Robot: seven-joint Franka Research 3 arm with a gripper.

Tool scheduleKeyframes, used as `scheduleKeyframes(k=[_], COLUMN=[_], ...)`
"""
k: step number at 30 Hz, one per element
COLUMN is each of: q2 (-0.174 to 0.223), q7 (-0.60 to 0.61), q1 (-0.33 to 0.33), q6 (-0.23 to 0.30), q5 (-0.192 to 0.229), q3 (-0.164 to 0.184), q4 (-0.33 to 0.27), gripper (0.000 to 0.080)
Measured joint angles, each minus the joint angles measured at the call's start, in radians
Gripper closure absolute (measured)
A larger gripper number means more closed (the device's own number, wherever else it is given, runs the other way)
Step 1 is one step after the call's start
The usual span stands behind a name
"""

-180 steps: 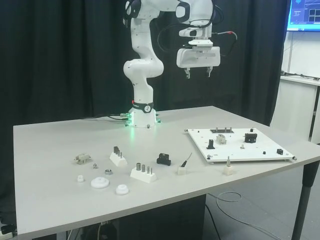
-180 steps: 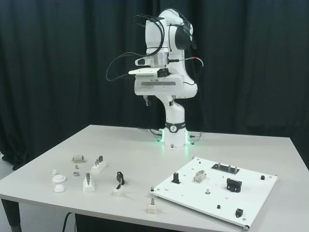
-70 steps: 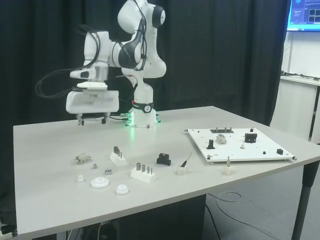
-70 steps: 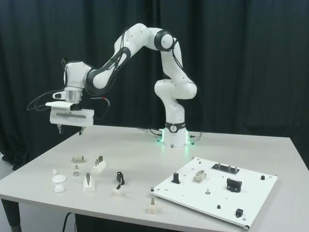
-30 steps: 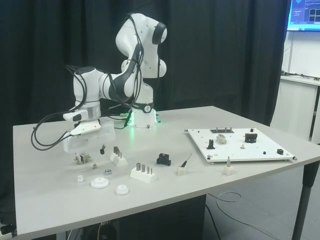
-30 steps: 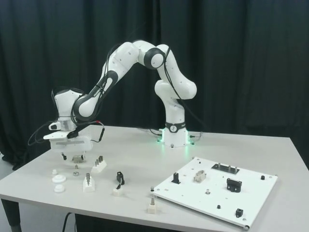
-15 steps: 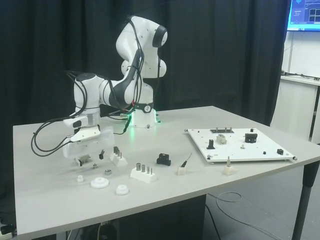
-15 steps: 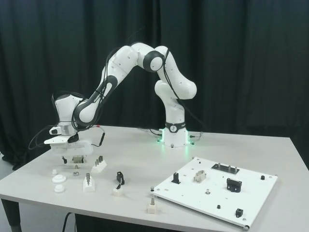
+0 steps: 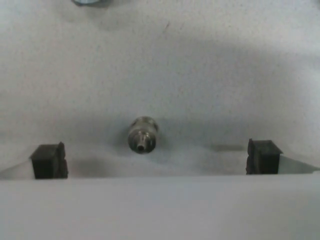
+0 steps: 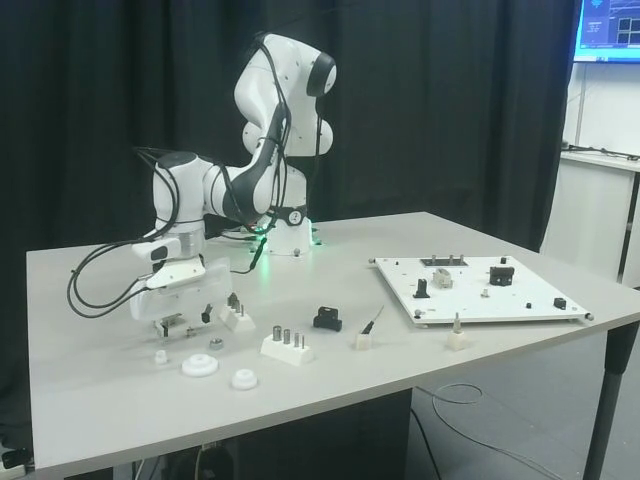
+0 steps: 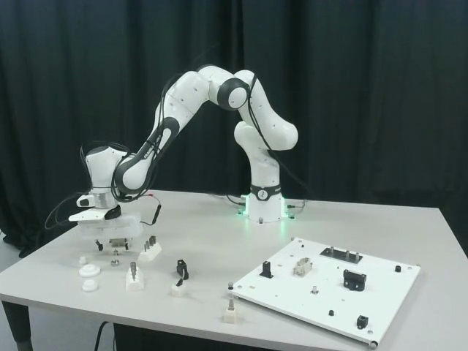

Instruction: Pick BNC.

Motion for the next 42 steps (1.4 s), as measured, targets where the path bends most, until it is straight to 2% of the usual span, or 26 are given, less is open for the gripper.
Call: scheduleKeyframes(k=[8,27,36,37,42], q2=[0.0,0.0,0.0,0.0,0.0], q7=[0.0,0.0,0.0,0.0,0.0], q1=[0.005,0.023,0.024,0.024,0.024], q6=[0.004,0.078,0.088,0.088,0.088], q5=[0.001,0.034,0.038,0.039,0.042], q3=[0.0,0.001,0.001,0.001,0.001], q4=[-0.011,-0.056,-0.059,-0.059,-0.059], gripper=[0.0003,0.0003,0.0003,0.0124,0.0124])
